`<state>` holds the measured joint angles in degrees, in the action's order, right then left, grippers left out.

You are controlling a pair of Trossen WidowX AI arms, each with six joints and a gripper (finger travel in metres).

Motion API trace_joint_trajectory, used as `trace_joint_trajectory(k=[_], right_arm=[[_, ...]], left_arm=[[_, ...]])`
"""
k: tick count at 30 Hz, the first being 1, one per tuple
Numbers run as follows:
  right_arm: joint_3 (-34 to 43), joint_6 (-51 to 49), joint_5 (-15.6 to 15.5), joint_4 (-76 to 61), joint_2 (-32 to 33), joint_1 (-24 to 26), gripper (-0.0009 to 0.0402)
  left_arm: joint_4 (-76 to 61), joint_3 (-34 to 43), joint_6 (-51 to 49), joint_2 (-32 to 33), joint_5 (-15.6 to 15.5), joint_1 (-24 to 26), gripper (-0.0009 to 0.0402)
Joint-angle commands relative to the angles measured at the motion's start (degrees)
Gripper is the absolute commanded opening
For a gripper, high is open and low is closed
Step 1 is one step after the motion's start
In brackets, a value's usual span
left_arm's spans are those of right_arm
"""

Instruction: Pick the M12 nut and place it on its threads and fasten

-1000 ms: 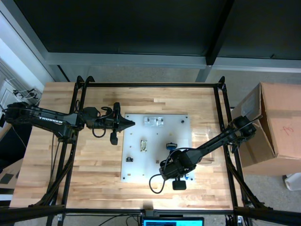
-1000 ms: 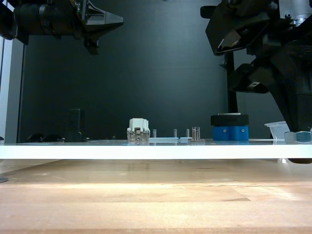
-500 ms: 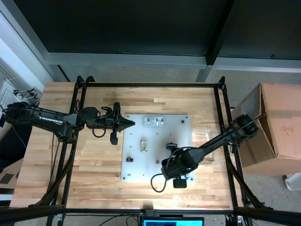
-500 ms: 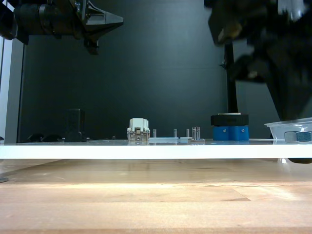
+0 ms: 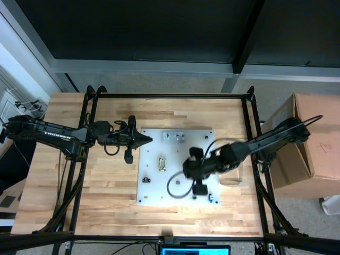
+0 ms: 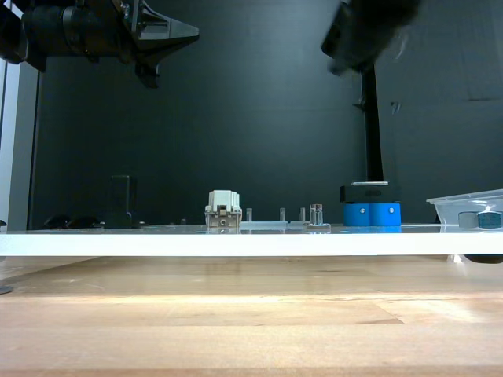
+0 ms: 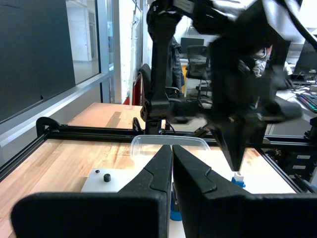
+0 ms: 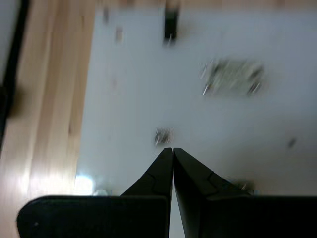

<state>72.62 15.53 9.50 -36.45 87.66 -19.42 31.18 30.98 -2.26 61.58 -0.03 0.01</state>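
The small silver nut (image 6: 489, 220) sits low at the board's near right edge, apparently on its stud and free of any gripper. From above it is a small speck (image 5: 212, 198) on the white board (image 5: 154, 191), outside the clear tray (image 5: 232, 166). My right gripper (image 5: 191, 167) hangs high over mid-board, well clear of the nut. Its fingers (image 8: 173, 149) are shut with nothing between them. It appears in the low view as a blur (image 6: 357, 47). My left gripper (image 5: 146, 139) hovers shut above the board's far left edge (image 6: 189, 33) and holds nothing (image 7: 172, 147).
A blue block with a black cap (image 6: 370, 206) stands mid-board. A white connector (image 6: 222, 210) and small silver posts (image 6: 316, 214) stand further left. A black frame (image 5: 170, 96) rings the table, and a cardboard box (image 5: 313, 143) stands off its right side.
My right gripper has risen from the nut at the board's near right edge and swung toward the board's middle. The nut stays where it was. The left arm has not moved.
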Motion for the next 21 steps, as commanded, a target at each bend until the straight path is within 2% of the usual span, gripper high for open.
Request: trace_joint_trajectory(k=[1,9,12,15,21], right_arm=[[-6.54,-3.63,0.02,10.49,-6.32,2.58,0.0000],[-22.69,-12.79,-0.74,34.71,-19.91,10.75,0.0000],[-28.33,-14.40,-3.34,44.02,-23.71,13.92,0.0000],[-33.46,-14.29,-7.23,52.92,-26.14,17.51,0.0000],[-39.47,-14.01,-7.50,61.31,-28.11,19.52,0.0000]], left_arm=[[0.02,0.02,0.02,0.02,0.00,0.00,0.0000],[0.02,0.02,0.02,0.02,0.00,0.00,0.0000],[0.02,0.02,0.02,0.02,0.00,0.00,0.0000],[0.02,0.02,0.02,0.02,0.00,0.00,0.0000],[0.02,0.02,0.02,0.02,0.00,0.00,0.0000]])
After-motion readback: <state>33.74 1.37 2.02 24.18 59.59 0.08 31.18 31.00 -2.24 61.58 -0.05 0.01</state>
